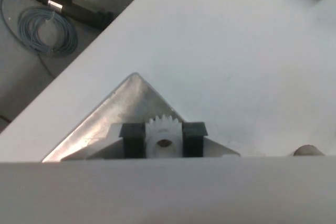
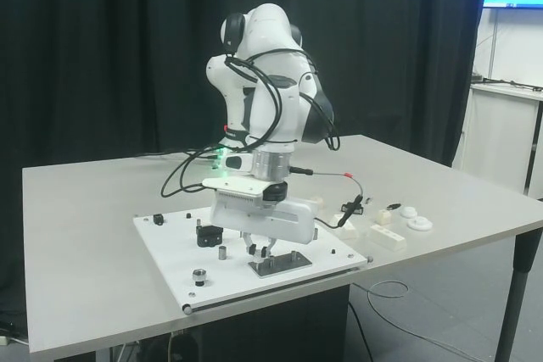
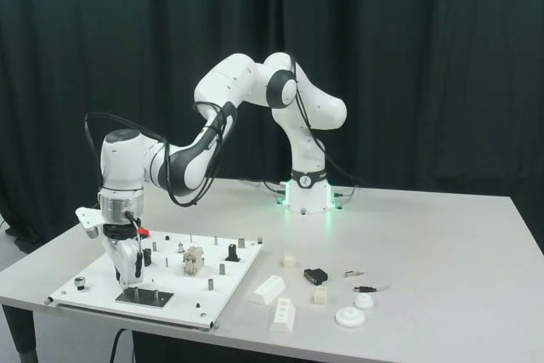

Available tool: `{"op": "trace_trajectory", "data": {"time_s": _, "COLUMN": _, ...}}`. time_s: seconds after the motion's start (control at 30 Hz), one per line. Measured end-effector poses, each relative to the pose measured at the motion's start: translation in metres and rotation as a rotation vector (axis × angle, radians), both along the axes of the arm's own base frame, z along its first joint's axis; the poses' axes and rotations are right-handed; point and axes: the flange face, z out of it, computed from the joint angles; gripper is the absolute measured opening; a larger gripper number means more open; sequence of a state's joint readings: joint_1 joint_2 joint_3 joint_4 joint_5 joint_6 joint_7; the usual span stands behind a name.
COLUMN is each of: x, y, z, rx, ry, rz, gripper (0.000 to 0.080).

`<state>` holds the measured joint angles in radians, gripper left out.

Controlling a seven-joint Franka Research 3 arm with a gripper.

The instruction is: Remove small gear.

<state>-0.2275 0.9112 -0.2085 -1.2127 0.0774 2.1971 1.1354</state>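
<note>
The small gear [image 1: 164,135] is white and toothed, with a hole through its middle. It sits squeezed between the two black pads [image 1: 133,139] of my gripper [image 1: 163,141], which is shut on it. Right under it lies a grey metal base plate [image 1: 131,103] at the front corner of the white board [image 1: 220,51]. In the room views the gripper [image 2: 257,252] [image 3: 131,280] points down just over that plate [image 2: 278,265] [image 3: 144,297]. The gear is too small to make out there. I cannot tell whether it still touches the plate.
The white board [image 2: 170,239] carries a black block [image 2: 206,235], short pegs [image 2: 221,252] and a round fitting [image 2: 199,275]. Loose white parts [image 2: 386,235] and a cabled connector [image 2: 349,207] lie on the table to the side. A table edge runs close by.
</note>
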Motion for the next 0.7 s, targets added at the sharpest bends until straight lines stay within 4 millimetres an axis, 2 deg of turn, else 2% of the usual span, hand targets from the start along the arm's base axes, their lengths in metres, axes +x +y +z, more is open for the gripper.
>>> {"op": "trace_trajectory", "data": {"time_s": 0.2, "x": 0.000, "y": -0.004, "z": 0.003, "rx": 0.011, "ry": -0.015, "rz": -0.020, "gripper": 0.0143}}
{"op": "trace_trajectory", "data": {"time_s": 0.43, "x": 0.002, "y": -0.013, "z": 0.017, "rx": 0.007, "ry": -0.048, "rz": -0.040, "gripper": 0.0143}}
{"op": "trace_trajectory", "data": {"time_s": 0.7, "x": 0.006, "y": -0.014, "z": 0.035, "rx": 0.001, "ry": -0.066, "rz": -0.034, "gripper": 0.0143}}
